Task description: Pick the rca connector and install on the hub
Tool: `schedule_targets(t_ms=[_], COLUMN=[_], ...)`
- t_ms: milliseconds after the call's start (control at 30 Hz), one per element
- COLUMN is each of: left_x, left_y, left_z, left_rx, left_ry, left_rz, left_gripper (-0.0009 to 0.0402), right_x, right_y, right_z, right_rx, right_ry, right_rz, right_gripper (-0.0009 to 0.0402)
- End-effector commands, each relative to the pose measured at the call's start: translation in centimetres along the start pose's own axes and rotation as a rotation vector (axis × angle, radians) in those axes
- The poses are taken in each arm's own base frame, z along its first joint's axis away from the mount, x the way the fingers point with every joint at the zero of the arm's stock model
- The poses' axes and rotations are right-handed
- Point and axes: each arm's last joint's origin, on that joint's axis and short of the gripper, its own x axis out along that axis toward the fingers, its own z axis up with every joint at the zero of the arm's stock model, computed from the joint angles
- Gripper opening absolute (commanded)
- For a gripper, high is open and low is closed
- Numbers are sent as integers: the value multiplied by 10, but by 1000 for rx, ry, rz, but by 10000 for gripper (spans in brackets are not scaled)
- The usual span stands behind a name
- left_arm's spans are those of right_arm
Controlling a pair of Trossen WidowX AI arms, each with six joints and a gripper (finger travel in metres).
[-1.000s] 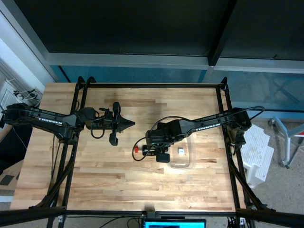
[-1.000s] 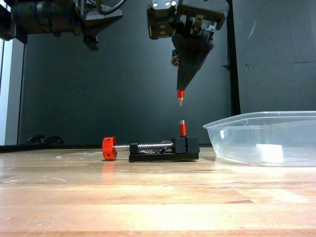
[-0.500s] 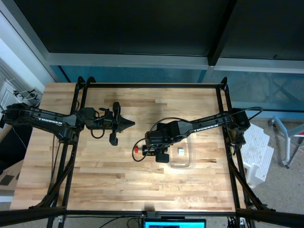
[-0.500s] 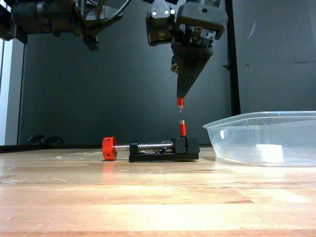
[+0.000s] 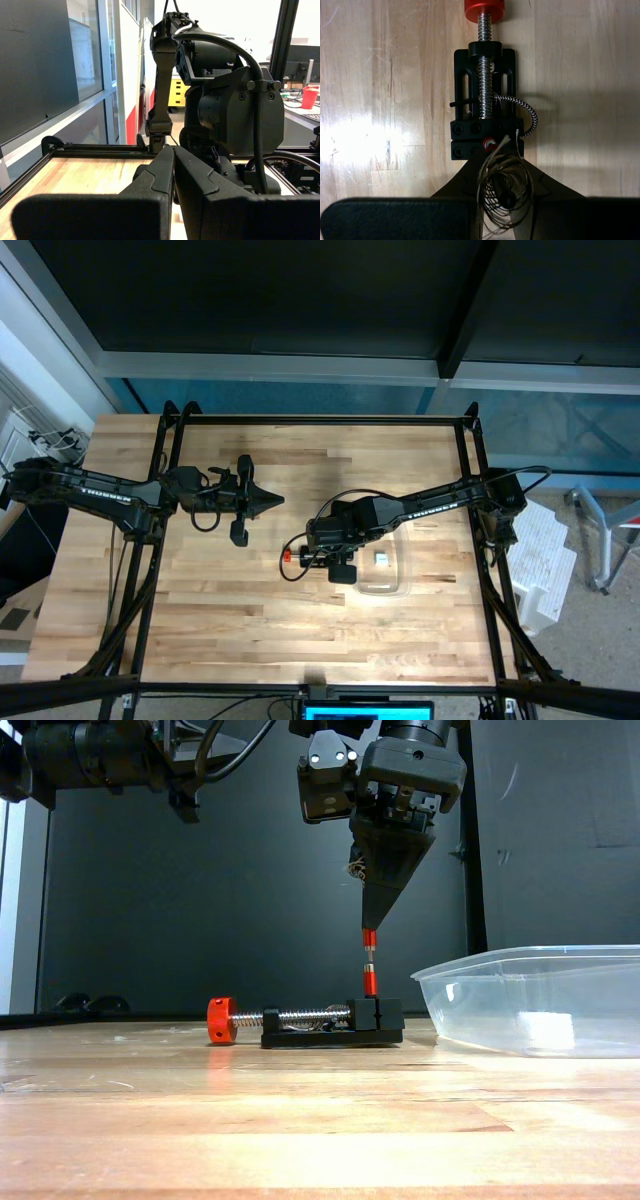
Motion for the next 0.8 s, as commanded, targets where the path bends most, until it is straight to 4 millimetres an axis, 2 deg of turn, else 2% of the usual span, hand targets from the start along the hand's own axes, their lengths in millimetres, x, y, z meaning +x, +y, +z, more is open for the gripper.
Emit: schedule_targets(t_ms=[33,800], left_x=[0,0], left_y=[0,0], left_z=[0,0], left_rx=[0,0], left_ry=[-1,-1], left_rz=[0,0], left_gripper=[0,0], right_x=[1,3], right_y=[0,0], right_z=[0,-1], right_rx=[1,0], right_ry=[-3,-5], right_rz=[1,2], right_gripper=[0,0])
